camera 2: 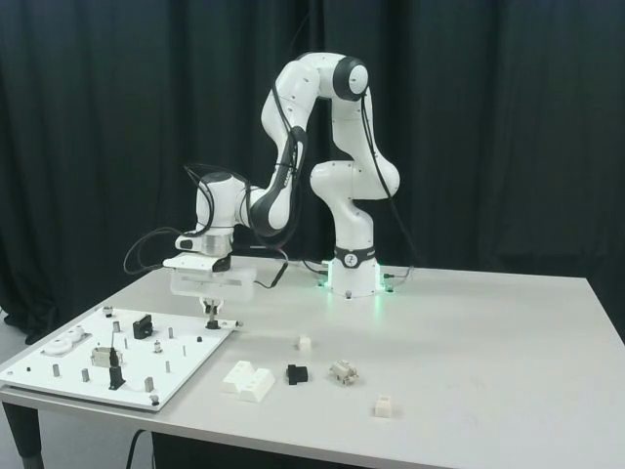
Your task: Insert Ethernet.
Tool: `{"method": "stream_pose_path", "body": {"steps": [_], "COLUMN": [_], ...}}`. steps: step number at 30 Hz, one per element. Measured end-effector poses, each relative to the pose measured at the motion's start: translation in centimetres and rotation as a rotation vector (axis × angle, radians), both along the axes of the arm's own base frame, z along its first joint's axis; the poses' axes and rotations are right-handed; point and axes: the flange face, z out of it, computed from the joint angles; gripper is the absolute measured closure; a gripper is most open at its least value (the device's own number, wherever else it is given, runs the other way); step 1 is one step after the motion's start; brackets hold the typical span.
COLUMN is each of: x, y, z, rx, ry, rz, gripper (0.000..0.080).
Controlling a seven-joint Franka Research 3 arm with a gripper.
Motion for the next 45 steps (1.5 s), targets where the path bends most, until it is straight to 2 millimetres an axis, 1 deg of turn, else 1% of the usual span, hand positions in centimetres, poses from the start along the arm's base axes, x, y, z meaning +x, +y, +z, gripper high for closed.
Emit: {"method": "stream_pose_path", "body": {"steps": [17,45], "x": [-0.23,-0.37], "y": [-0.3,-0.11], "z": [0.07,0.16], "rx": [0.009,0.024], "ry": [0.014,0.026], "rz": [-0.01,-0.012], "gripper": [0.0704,0.0704]}}
